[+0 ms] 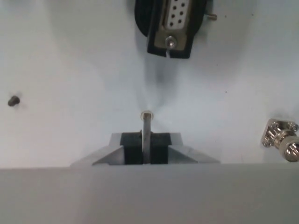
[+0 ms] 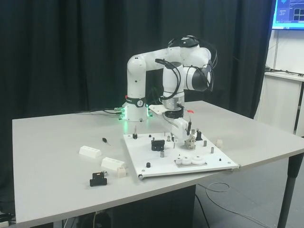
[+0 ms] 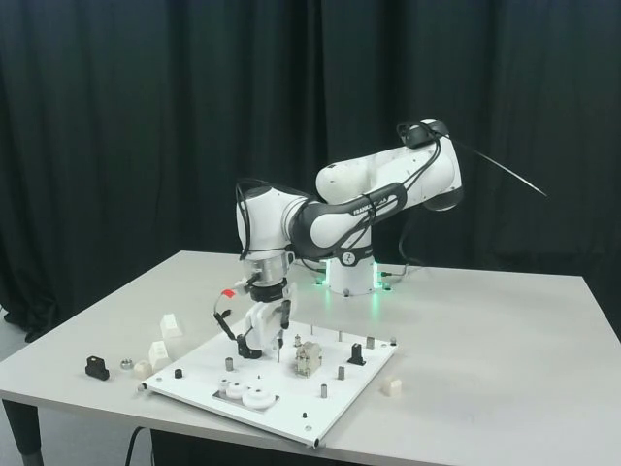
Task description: Insert square peg 1.
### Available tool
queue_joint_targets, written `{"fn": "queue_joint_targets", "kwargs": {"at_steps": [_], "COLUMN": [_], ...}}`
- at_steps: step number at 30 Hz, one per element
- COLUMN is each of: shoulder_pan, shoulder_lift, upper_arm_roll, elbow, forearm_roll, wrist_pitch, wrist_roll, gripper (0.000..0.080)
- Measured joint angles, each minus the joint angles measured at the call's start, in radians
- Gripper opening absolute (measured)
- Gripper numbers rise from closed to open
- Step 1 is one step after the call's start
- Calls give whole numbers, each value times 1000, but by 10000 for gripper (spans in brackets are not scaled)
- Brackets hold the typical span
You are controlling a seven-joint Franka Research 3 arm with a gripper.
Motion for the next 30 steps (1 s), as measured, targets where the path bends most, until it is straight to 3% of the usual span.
{"fn": "queue_joint_targets", "kwargs": {"at_steps": [20, 21, 28, 29, 30], "shoulder_pan": [7, 7, 7, 7, 7], "shoulder_lift": [0, 0, 0, 0, 0], "upper_arm_roll": [3, 3, 2, 2, 1], "elbow": [-1, -1, -3, -3, -4], "forearm_roll": [-25, -26, -31, -32, -32], "wrist_pitch": [15, 16, 25, 27, 29], "wrist_roll": [-6, -6, -3, -3, -3], "gripper": [32, 258, 258, 599, 599]}}
